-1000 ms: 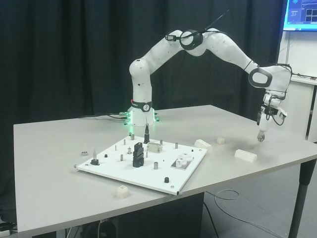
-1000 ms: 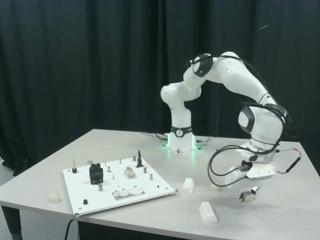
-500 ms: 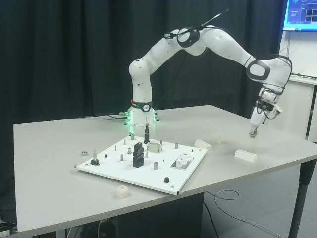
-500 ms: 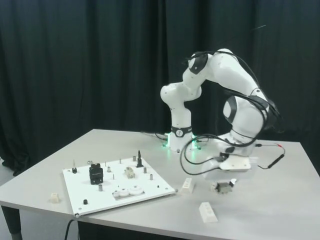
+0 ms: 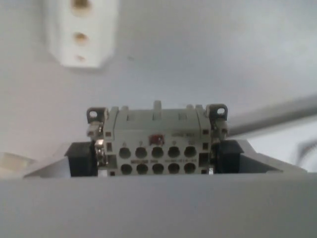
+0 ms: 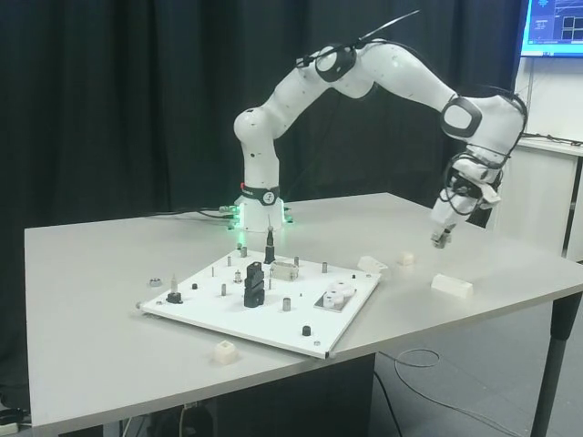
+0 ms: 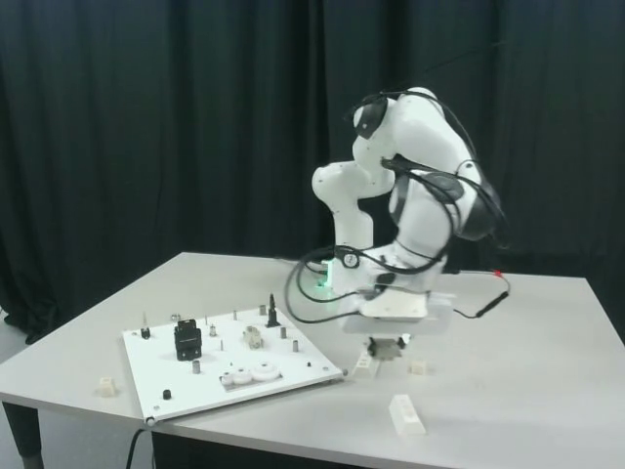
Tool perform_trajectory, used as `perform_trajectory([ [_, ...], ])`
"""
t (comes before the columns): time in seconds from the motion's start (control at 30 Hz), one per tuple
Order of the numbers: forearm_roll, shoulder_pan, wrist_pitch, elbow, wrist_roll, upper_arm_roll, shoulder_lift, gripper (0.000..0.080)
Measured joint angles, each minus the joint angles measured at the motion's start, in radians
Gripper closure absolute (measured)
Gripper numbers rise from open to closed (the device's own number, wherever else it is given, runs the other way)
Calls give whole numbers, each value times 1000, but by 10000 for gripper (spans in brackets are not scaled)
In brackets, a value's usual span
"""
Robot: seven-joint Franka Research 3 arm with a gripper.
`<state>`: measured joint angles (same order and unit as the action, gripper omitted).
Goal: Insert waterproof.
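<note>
- Wrist view, frame centre: waterproof connector, a grey multi-pin block, clamped at its two short ends by the gripper, fingers closed onto it.
- Location: carried in the air, right of the white board.
- Handling, judged: rigid, light, moulded plastic; pins likely delicate; end-face hold suits it.

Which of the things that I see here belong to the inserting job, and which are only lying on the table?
For the job:
- claw, shut on the connector
- connector, a multi-pin part carried above the table
- white board, with its mounted parts

Only lying about:
- long white block
- small white block
- white cube in front of the board
- white block beside the board
</note>
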<state>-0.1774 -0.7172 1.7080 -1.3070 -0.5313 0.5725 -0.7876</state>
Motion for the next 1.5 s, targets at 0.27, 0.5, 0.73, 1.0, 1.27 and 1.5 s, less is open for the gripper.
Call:
perform_trajectory([
  [0.27,17,70,-22,-21,6,-8,25,288],
  [0.5,58,137,-18,-75,12,-42,63,288],
  [0.73,151,256,39,-160,-7,-147,131,288],
  [1.0,276,456,152,-287,-50,-326,230,288],
  [1.27,313,590,266,-393,-49,-397,301,288],
  [1.5,313,637,316,-447,-56,-382,334,288],
])
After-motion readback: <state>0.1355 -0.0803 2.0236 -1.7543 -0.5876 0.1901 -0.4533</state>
